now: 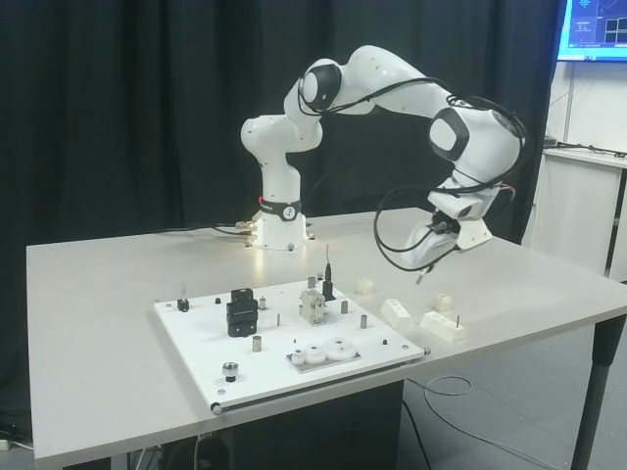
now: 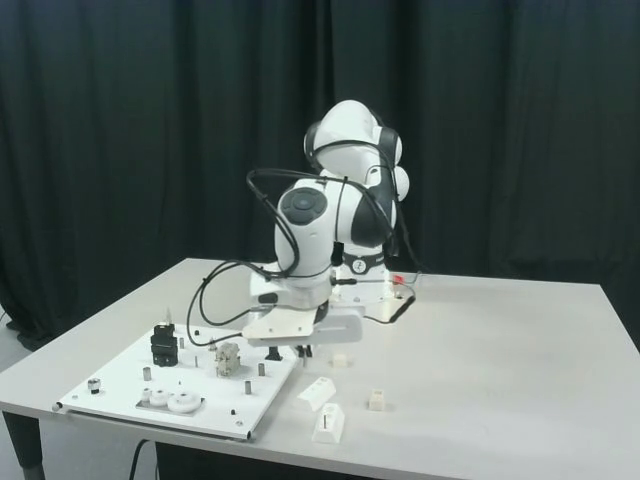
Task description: Insert round peg 2.
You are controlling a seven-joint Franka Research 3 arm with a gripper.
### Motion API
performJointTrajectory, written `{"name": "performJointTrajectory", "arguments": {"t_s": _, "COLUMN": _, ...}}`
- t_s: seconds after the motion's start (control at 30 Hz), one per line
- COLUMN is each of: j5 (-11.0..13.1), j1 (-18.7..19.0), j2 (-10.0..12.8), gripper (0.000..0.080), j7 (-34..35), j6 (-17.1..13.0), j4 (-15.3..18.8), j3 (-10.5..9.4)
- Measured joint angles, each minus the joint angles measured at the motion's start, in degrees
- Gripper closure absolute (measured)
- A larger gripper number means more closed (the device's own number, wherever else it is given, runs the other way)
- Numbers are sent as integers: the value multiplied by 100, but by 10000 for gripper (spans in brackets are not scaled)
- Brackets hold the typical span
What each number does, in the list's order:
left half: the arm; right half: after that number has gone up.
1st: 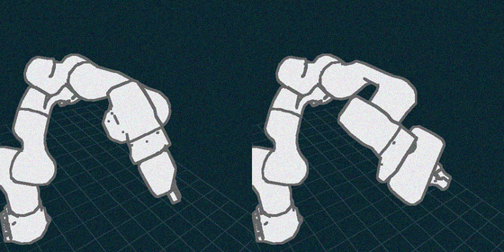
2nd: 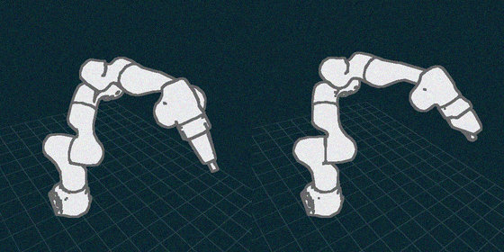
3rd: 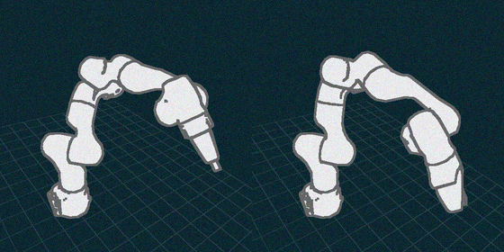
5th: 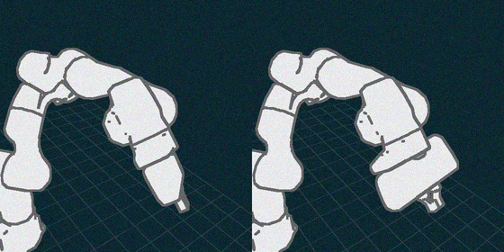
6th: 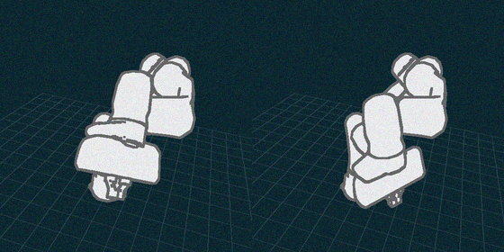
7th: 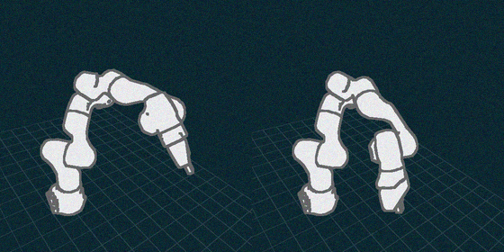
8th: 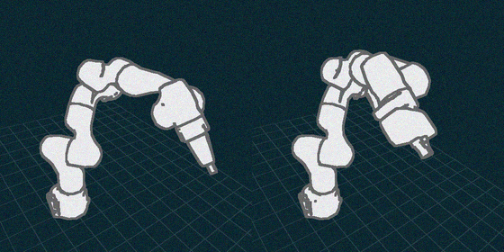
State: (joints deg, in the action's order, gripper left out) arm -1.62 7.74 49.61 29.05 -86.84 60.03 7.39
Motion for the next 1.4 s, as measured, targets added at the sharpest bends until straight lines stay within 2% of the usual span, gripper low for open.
{"name": "performJointTrajectory", "arguments": {"t_s": 0.3, "j5": -117, "j1": -169, "j2": -34, "gripper": 743, "j7": -156, "j6": 250, "j4": 92, "j3": -8}}
{"name": "performJointTrajectory", "arguments": {"t_s": 0.6, "j5": -216, "j1": -294, "j2": -216, "gripper": 743, "j7": -212, "j6": 310, "j4": 514, "j3": -22}}
{"name": "performJointTrajectory", "arguments": {"t_s": 0.97, "j5": -296, "j1": -399, "j2": -708, "gripper": 743, "j7": -231, "j6": 277, "j4": 1393, "j3": -40}}
{"name": "performJointTrajectory", "arguments": {"t_s": 1.2, "j5": -384, "j1": -447, "j2": -1047, "gripper": 743, "j7": -190, "j6": 40, "j4": 1886, "j3": -46}}
{"name": "performJointTrajectory", "arguments": {"t_s": 1.4, "j5": -579, "j1": -521, "j2": -1338, "gripper": 743, "j7": 124, "j6": -176, "j4": 2255, "j3": -35}}
